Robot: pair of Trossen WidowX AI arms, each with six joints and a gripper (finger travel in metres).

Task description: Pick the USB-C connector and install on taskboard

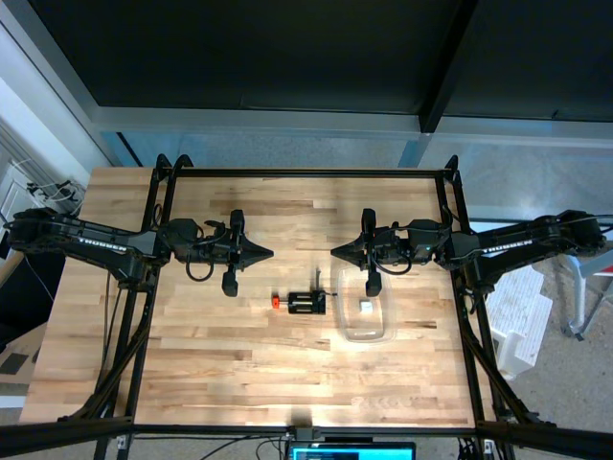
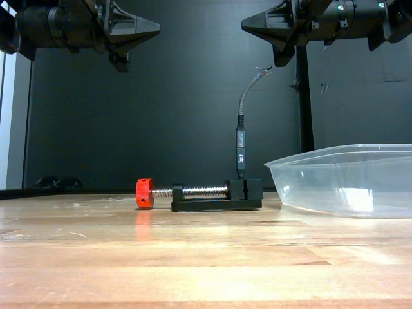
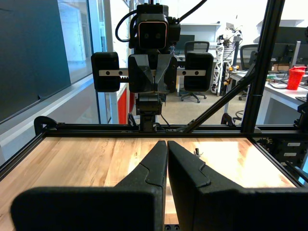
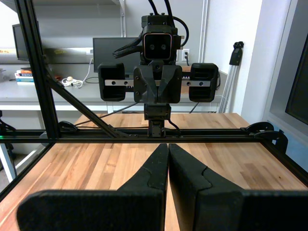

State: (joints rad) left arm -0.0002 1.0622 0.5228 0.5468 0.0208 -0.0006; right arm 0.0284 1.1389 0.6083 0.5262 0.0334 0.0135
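Black arms stretch level inward from both sides, left tool (image 1: 269,254) and right tool (image 1: 335,252) pointing tip to tip, well apart, high above bench (image 1: 192,364). Both tools' fingers are pressed together, holding nothing. Below and between them sits taskboard (image 1: 306,304). USB-C connector (image 2: 241,145) stands upright on it, seating hard to make out. Under right tool, clear tray (image 1: 383,331).

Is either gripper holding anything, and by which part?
Nothing is held. The left gripper and right gripper are shut and empty above the table; the USB-C connector stands on the taskboard.
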